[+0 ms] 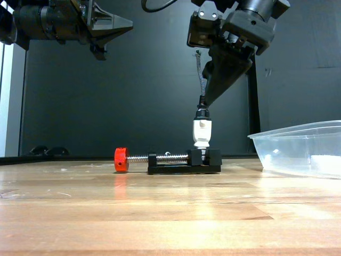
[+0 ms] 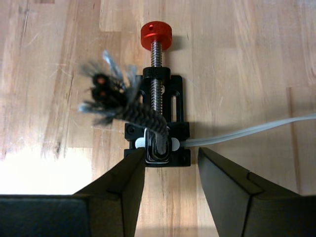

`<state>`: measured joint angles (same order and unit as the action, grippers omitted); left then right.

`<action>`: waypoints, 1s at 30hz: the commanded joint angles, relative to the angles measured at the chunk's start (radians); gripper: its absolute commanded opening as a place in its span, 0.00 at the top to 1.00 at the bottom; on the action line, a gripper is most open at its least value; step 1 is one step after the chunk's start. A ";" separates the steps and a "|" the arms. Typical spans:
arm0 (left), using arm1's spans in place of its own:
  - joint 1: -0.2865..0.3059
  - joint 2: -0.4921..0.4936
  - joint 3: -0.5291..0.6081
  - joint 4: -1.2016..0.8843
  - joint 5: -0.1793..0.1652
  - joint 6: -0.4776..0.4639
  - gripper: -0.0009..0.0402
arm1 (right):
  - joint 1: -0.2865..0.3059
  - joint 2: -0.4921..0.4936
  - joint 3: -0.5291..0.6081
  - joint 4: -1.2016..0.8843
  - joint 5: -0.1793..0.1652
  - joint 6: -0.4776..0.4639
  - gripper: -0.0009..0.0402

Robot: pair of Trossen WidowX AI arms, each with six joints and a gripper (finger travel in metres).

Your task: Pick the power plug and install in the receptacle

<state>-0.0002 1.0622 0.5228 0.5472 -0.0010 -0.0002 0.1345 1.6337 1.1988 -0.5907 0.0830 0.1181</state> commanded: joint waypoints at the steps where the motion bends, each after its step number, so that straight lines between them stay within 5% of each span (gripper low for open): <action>1: 0.000 0.000 0.000 0.000 0.000 0.000 0.98 | 0.002 -0.026 0.004 -0.021 -0.005 0.005 0.58; 18: 0.000 0.000 0.000 0.000 0.000 0.000 0.98 | 0.003 -0.158 0.003 -0.161 -0.005 0.005 0.64; 23: 0.000 0.000 0.000 0.000 0.000 0.000 0.98 | 0.005 -0.220 -0.005 -0.116 0.086 0.004 0.71; 30: 0.000 0.000 0.000 0.000 0.000 0.000 0.98 | -0.011 -0.377 -0.092 0.043 0.073 -0.033 0.90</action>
<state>-0.0002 1.0622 0.5228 0.5472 -0.0006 -0.0002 0.1291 1.2800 1.1236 -0.5770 0.1593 0.0902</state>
